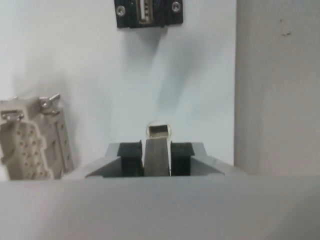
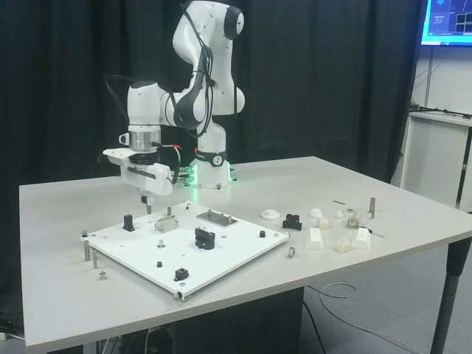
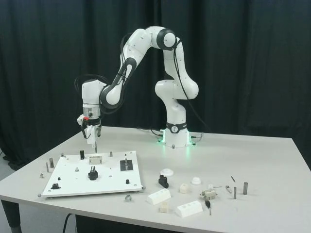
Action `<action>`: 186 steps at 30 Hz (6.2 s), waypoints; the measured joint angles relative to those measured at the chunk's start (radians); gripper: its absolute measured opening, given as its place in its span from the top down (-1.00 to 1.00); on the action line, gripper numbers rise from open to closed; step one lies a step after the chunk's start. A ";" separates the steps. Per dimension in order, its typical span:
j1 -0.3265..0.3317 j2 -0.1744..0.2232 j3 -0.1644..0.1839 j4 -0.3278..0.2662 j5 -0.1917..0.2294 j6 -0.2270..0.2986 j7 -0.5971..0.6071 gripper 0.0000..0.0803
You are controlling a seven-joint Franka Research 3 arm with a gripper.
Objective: Place square peg 3.
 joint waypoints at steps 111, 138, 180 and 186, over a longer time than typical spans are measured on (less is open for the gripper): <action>-0.041 0.341 0.087 0.517 -0.047 0.139 -0.030 0.71; -0.142 0.461 0.140 0.730 0.083 -0.064 -0.355 0.71; -0.162 0.627 0.143 0.865 0.251 -0.063 -0.492 0.71; -0.162 0.636 0.143 0.869 0.251 -0.067 -0.492 0.71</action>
